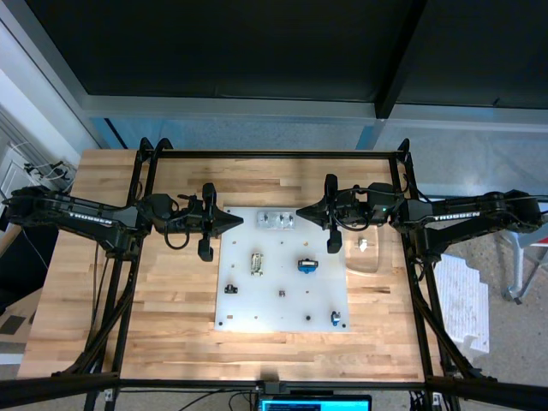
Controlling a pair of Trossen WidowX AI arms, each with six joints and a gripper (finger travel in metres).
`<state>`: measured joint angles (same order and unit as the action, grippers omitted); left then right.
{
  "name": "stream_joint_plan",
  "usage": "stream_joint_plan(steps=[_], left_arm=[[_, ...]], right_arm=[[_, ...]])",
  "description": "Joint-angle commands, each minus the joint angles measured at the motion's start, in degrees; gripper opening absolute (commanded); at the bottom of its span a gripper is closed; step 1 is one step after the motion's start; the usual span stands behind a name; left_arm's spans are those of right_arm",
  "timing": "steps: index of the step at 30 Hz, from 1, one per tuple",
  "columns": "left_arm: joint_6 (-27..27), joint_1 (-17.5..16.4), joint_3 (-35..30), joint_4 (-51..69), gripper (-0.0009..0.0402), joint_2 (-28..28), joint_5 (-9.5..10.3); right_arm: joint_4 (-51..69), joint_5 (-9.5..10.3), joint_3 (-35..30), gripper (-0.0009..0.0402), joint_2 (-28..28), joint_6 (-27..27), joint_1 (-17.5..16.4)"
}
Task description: Pick the RJ45 connector and install on taskboard
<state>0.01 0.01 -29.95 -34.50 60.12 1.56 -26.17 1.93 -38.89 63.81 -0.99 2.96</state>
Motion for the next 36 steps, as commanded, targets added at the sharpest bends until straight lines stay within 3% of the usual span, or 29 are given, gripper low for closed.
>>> stream_joint_plan(steps=[1, 8, 36], left_arm=[[-0.02, 0.0, 0.0, 0.0, 0.0, 0.0, -0.02], [0.0, 0.0, 0.0, 0.0, 0.0, 0.0, -0.02], [-0.02, 0.0, 0.0, 0.0, 0.0, 0.0, -0.02]], right_arm=[[0.0, 0.02, -0.02, 0.0, 0.04, -0.04, -0.11], [-0.04, -0.85, -0.02, 0.0, 0.04, 0.0, -0.37], [0.17, -0.85, 0.0, 0.0, 0.04, 0.04, -0.61]])
